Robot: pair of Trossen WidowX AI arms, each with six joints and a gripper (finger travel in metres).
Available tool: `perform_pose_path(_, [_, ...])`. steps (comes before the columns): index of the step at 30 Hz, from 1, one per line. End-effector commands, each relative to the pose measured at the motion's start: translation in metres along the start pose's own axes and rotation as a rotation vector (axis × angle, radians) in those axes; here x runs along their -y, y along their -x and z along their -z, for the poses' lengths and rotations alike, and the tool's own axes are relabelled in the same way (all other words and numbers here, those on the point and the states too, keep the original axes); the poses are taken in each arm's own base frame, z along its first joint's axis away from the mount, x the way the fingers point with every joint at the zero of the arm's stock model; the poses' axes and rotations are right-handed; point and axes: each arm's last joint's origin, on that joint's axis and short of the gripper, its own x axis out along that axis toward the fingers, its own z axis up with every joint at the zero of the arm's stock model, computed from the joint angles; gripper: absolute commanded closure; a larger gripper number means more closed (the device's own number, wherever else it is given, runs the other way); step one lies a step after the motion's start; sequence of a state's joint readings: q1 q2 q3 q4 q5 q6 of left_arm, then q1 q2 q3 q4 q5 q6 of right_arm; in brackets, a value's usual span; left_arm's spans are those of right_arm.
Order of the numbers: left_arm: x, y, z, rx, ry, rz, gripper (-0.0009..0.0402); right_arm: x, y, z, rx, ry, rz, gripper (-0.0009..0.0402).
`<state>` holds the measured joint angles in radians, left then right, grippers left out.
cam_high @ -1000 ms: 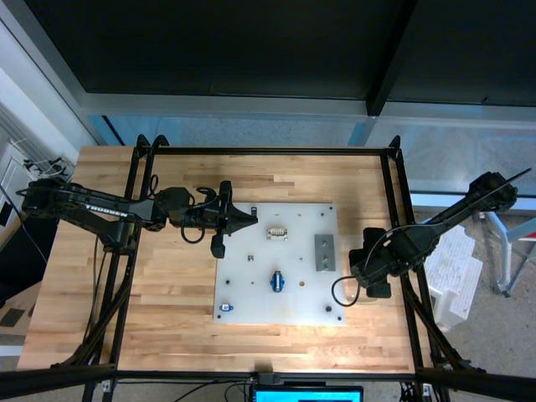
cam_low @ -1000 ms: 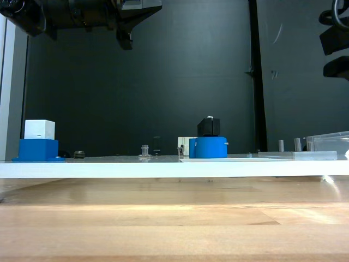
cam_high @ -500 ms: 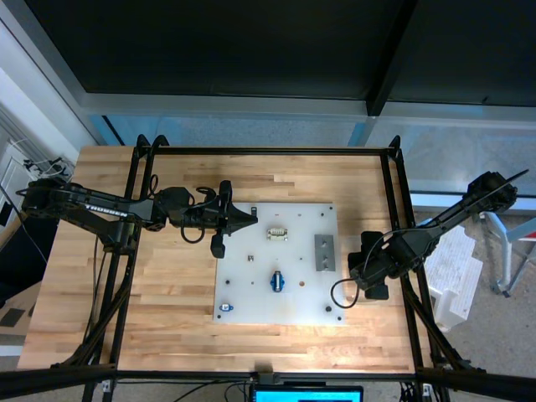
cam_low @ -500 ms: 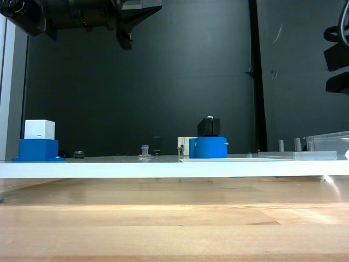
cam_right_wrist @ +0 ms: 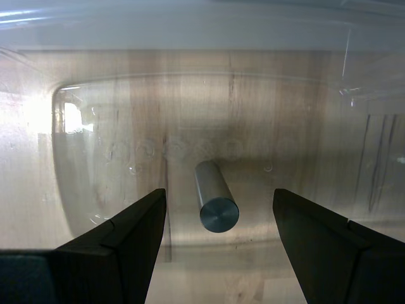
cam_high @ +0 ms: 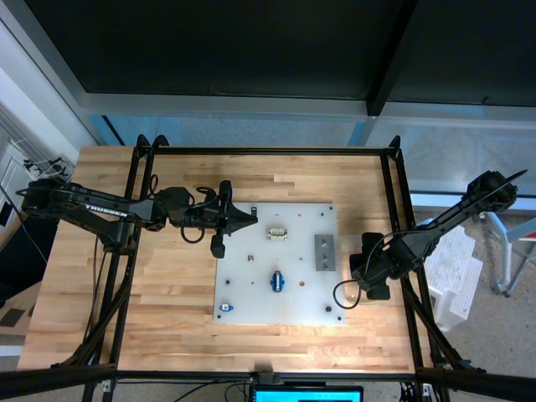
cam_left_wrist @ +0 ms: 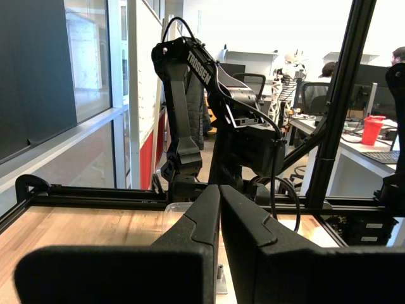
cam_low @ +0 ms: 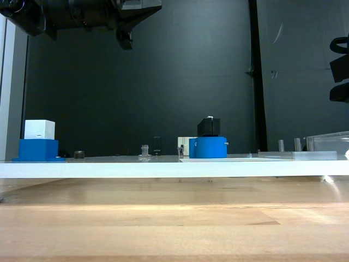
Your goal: Pick the 16mm cylinder and install on the taskboard
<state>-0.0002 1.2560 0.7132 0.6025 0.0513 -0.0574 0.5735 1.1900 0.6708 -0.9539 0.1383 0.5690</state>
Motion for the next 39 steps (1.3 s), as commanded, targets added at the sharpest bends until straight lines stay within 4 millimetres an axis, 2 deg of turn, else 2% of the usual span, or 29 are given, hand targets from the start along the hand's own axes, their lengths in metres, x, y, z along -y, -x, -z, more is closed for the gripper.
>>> perform_pose_path(1, [0.0, 0.0, 0.0, 0.0, 0.0, 0.0, 0.0393, 0.0, -0.001, 0.001, -0.002, 0.003, 0.002, 0.0157])
perform_pose_path(15, [0.0, 0.0, 0.0, 0.0, 0.0, 0.0, 0.0393, 0.0, -0.003, 0.003, 0.003, 0.011, 0.019, 0.0158])
perform_pose_path(19, [0.0, 0.0, 0.0, 0.0, 0.0, 0.0, 0.0393, 0.001, -0.007, 0.006, -0.023, 0.014, 0.013, 0.0172])
perform_pose_path(29, [0.0, 0.0, 0.0, 0.0, 0.0, 0.0, 0.0393, 0.002, -0.013, 0.011, -0.042, 0.013, 0.017, 0.0243])
perform_pose_path(39, [0.0, 0.0, 0.0, 0.0, 0.0, 0.0, 0.0393, 0.002, -0.014, 0.012, -0.046, 0.015, 0.019, 0.0367])
